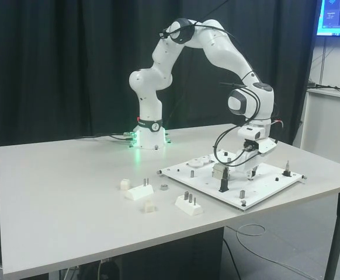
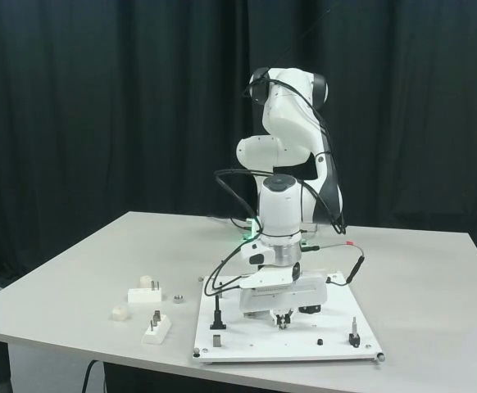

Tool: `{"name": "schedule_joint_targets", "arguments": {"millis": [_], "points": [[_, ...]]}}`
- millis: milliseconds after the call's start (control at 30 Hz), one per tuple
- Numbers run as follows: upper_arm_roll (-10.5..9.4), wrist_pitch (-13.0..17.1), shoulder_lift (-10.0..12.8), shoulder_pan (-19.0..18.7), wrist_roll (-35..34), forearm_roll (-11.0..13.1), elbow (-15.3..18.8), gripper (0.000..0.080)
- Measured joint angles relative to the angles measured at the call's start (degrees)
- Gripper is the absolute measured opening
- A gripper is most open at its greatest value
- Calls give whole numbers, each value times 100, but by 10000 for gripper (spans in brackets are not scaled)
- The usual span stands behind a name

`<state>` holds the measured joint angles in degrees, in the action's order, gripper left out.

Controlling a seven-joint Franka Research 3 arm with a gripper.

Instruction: Insert BNC.

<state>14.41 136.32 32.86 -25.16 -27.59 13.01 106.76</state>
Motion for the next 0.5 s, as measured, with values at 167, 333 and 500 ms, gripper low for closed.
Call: {"name": "schedule_joint_targets", "arguments": {"millis": [167, 333, 500], "points": [[-2, 36, 27, -1, -248, 4, 0, 124], [-7, 52, 43, -1, -410, 4, 0, 124], [-9, 53, 44, -1, -482, 4, 0, 124]]}}
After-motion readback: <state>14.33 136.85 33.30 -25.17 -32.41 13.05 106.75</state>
